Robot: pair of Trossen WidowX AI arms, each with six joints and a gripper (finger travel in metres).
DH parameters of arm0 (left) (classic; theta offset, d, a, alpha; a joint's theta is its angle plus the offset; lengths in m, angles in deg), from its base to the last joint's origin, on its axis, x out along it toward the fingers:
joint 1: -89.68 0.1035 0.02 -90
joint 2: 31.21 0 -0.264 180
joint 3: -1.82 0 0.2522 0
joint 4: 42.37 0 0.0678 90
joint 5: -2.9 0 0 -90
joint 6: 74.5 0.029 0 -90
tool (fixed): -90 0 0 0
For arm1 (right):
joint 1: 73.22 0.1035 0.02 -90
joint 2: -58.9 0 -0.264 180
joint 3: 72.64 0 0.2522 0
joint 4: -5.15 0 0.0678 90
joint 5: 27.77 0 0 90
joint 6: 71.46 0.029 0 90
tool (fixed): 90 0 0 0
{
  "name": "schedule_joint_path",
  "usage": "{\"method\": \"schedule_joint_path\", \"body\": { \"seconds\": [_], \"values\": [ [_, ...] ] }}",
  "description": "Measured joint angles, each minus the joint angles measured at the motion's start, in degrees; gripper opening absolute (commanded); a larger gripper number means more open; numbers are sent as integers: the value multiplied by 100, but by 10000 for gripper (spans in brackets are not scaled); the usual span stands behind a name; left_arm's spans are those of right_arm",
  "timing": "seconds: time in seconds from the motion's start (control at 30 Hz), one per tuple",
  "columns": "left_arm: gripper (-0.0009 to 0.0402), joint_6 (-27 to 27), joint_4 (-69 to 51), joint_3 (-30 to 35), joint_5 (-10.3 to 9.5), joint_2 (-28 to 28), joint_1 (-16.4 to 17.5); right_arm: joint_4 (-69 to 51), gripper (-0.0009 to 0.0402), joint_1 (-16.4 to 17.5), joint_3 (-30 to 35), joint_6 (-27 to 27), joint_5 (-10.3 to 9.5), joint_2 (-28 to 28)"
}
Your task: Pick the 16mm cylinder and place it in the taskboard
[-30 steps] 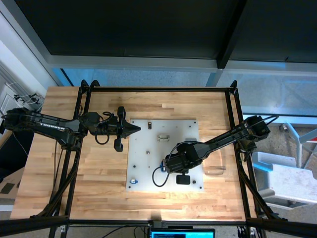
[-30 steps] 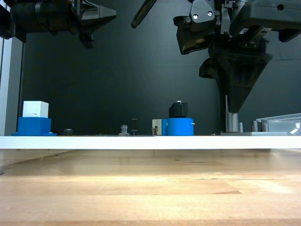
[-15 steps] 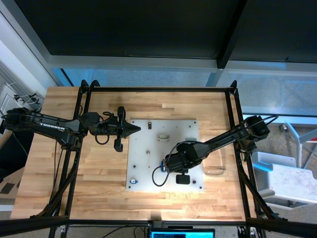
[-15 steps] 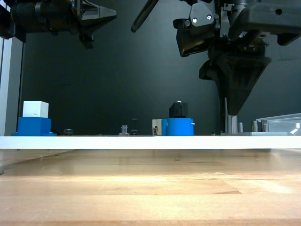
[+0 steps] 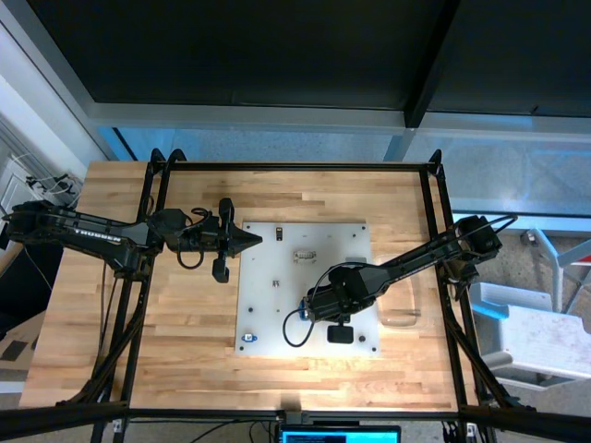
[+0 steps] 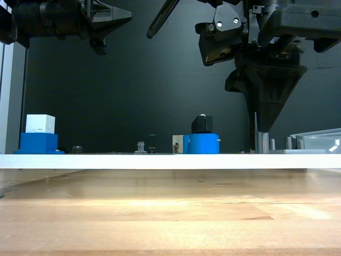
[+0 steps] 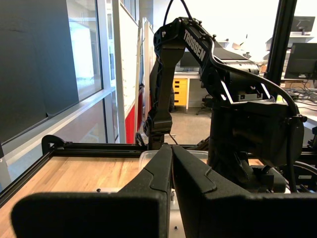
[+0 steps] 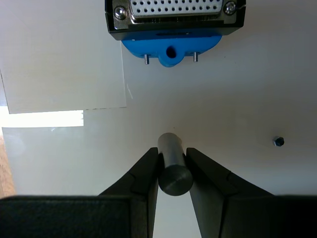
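Note:
My right gripper [image 8: 172,151] is shut on the 16mm cylinder [image 8: 174,172], a short silvery peg held upright with its lower end at the taskboard [image 8: 74,59] just below the blue fitting [image 8: 171,45]. In the low view the cylinder [image 6: 261,143] hangs under my right gripper [image 6: 261,126] and reaches the taskboard [image 6: 160,161]. From above, my right gripper [image 5: 316,310] covers the peg over the taskboard [image 5: 277,314]. My left gripper [image 5: 251,238] hovers shut and empty above the plate's left edge, its fingers [image 7: 163,168] pressed together; it also shows high up in the low view [image 6: 120,16].
A clear plastic tray [image 5: 403,310] lies right of the plate [image 6: 319,140]. A blue block with a white cube [image 6: 38,136] stands at the plate's near-left corner. A beige connector [image 5: 304,254] and a round blue fitting [image 6: 204,143] stand on the plate. A black frame rail [image 5: 295,167] borders the table.
My right gripper has sunk slightly with the cylinder toward the plate. The left arm has not moved.

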State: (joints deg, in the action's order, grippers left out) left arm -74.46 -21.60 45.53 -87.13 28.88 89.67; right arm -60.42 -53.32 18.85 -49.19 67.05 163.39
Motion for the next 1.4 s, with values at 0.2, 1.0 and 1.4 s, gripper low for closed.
{"method": "schedule_joint_path", "body": {
  "seconds": [0.2,1.0,1.4],
  "values": [
    [0,0,-2,-2,2,0,0,-24,32,-9,2,17,0,2],
    [0,0,0,0,2,0,0,-68,32,-52,0,28,-2,15],
    [0,0,0,-2,2,0,0,-2,32,-52,-7,-7,2,103]
  ]
}}
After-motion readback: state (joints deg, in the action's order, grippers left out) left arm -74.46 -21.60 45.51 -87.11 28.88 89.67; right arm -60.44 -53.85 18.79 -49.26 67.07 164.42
